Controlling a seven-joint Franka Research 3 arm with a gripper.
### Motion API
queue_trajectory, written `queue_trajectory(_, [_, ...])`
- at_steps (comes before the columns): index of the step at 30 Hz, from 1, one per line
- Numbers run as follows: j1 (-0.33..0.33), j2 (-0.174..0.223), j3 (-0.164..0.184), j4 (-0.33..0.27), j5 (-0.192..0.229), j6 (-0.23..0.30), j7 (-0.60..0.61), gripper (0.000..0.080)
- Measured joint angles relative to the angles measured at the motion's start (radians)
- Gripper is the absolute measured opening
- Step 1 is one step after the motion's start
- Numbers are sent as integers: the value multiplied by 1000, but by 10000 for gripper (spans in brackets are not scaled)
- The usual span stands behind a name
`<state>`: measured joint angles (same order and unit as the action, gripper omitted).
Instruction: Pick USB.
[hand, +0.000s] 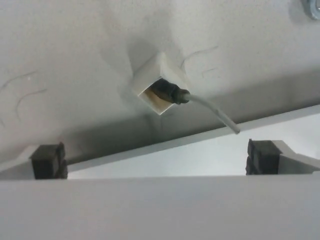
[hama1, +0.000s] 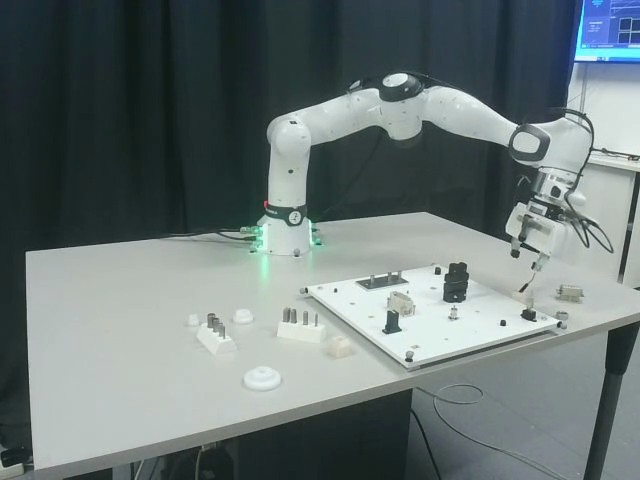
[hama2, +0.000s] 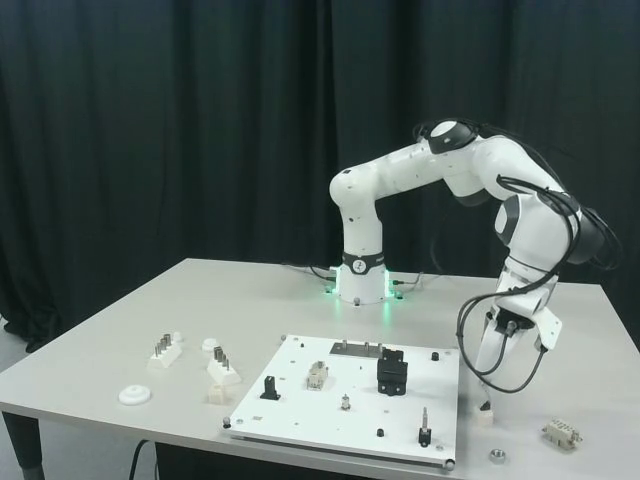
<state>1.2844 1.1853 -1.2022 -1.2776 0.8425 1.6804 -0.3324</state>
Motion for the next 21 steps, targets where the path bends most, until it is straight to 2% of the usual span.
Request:
queue_trajectory(9, [8, -6, -27, 14, 0, -23, 0, 800])
queue_trajectory(21, [8, -30, -44, 29, 0, -50, 22, 800])
